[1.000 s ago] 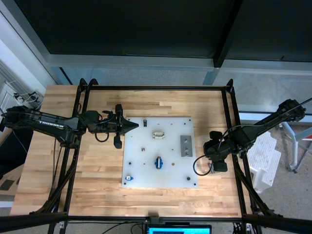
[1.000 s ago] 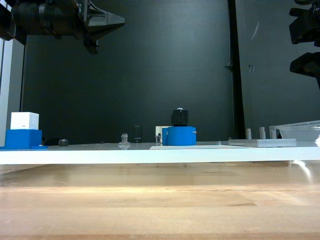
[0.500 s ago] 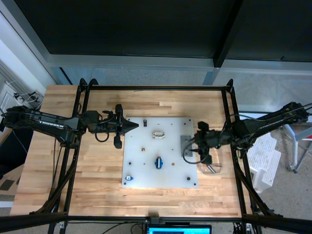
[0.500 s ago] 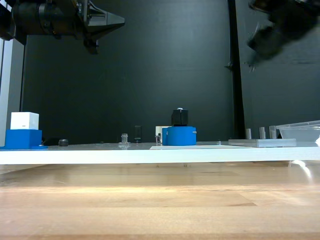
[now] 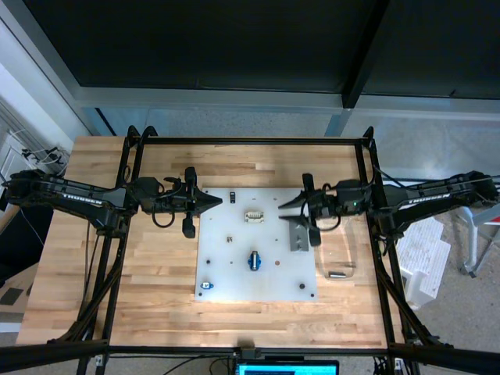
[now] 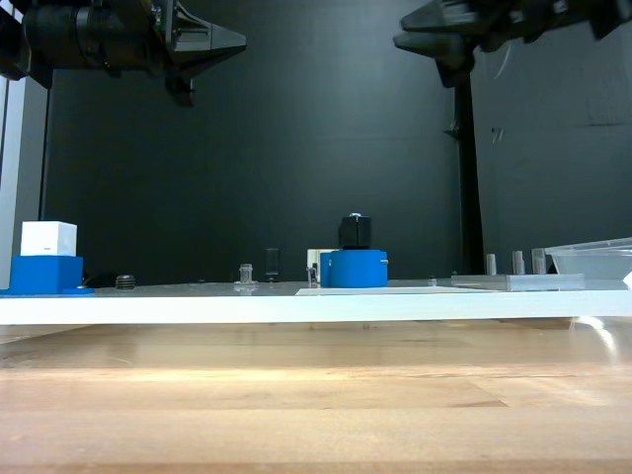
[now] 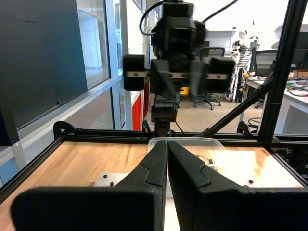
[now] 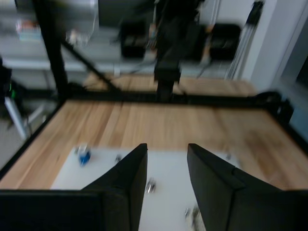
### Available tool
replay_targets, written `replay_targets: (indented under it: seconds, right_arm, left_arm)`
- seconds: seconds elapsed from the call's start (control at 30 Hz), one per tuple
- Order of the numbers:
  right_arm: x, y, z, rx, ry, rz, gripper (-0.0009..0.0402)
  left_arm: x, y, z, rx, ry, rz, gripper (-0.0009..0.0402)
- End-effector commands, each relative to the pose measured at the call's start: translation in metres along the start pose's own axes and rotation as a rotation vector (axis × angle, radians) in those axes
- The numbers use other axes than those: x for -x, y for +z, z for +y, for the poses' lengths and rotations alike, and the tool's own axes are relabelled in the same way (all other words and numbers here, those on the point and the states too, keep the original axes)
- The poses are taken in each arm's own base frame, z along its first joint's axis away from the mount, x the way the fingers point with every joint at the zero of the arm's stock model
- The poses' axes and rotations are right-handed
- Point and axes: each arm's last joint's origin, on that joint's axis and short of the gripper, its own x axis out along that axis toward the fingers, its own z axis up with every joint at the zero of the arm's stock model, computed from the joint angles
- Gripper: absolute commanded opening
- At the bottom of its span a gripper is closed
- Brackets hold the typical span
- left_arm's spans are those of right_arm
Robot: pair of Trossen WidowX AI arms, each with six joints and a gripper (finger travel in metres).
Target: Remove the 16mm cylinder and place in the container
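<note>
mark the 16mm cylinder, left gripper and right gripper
16mm cylinder [image 5: 337, 274]: high view, its side
left gripper [image 7: 167, 143]: left wrist view, where shut jaws meet, over left edge of board [image 5: 234, 273]
right gripper [image 8: 166, 145]: right wrist view, gap between open jaws, over board's right side

left hand, board, right hand, container rightmost

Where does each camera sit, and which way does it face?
High: above the near edge, looking down; left gripper and right gripper over the white board.
Low: table height, looking level; both grippers overhead.
Left wrist: along its shut fingers toward the container.
Right wrist: along its open fingers toward the board.
Shared: the wrist views face each other.
</note>
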Motion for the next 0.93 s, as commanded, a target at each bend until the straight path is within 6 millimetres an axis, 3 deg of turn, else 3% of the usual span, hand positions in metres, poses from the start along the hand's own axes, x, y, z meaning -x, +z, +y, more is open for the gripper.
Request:
replay_targets:
  seconds: [0.03, 0.3, 0.93]
  right_arm:
    - [-0.0006, -0.001, -0.0101, 0.004, -0.017, -0.071, 0.0079]
    - [-0.0028, -0.005, -0.0198, 0.015, 0.003, -0.141, -0.0004]
    - [-0.0022, -0.0031, -0.02, -0.007, 0.001, -0.179, 0.0]
  left_arm:
    - [-0.0001, 0.0, 0.0, 0.0, 0.0, 0.0, 0.0]
    - [-0.0001, -0.0001, 0.0001, 0.0, 0.0, 0.0, 0.0]
    - [-0.0001, 0.0, 0.0001, 0.0, 0.0, 0.0, 0.0]
